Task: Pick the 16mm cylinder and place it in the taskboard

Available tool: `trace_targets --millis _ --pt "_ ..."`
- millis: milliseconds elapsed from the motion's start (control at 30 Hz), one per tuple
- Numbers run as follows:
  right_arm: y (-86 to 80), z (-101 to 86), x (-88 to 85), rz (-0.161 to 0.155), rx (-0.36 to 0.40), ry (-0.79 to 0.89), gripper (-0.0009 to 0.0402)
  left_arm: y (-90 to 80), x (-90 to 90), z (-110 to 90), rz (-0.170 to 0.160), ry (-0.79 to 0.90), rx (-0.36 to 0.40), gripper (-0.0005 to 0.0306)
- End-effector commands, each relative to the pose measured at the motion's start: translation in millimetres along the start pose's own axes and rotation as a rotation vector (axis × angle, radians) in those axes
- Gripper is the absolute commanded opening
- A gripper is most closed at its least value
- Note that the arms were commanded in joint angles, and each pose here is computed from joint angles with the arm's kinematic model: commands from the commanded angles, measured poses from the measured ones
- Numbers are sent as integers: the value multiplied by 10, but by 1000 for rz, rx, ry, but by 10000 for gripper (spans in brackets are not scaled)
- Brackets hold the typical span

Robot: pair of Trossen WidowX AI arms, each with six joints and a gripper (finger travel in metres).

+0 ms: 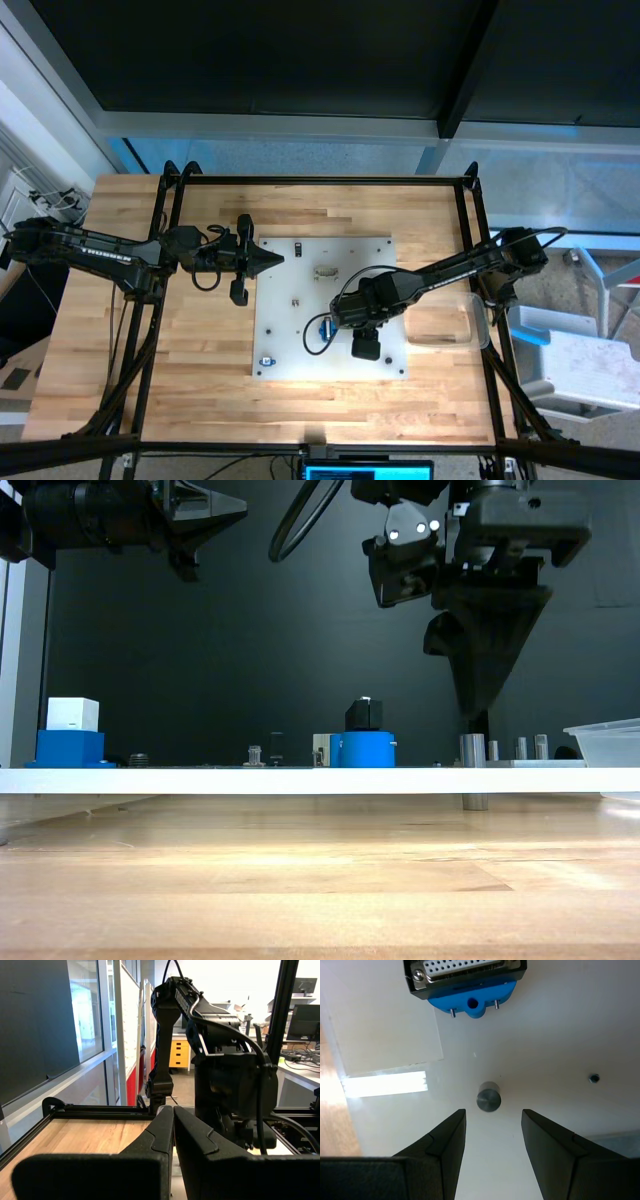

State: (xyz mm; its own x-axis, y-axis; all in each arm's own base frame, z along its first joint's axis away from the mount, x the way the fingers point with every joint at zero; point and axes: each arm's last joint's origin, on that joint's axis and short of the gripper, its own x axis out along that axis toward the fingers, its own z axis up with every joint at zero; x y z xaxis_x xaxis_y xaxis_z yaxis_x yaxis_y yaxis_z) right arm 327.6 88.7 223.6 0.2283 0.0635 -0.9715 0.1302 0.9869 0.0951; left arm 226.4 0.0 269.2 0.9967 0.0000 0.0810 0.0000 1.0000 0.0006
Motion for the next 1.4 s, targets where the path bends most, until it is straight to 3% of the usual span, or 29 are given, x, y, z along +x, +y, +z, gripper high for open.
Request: trace_targets --millis 33,467,1400 --pt "-8 -22 -84 4 0 -12 154 0 0 1 0 0 0 0" --pt "-42 -88 -402 37 1 -90 153 1 0 2 0 -1 0 0" --pt "-42 -93 -411 38 1 -92 153 1 0 2 0 -1 0 0"
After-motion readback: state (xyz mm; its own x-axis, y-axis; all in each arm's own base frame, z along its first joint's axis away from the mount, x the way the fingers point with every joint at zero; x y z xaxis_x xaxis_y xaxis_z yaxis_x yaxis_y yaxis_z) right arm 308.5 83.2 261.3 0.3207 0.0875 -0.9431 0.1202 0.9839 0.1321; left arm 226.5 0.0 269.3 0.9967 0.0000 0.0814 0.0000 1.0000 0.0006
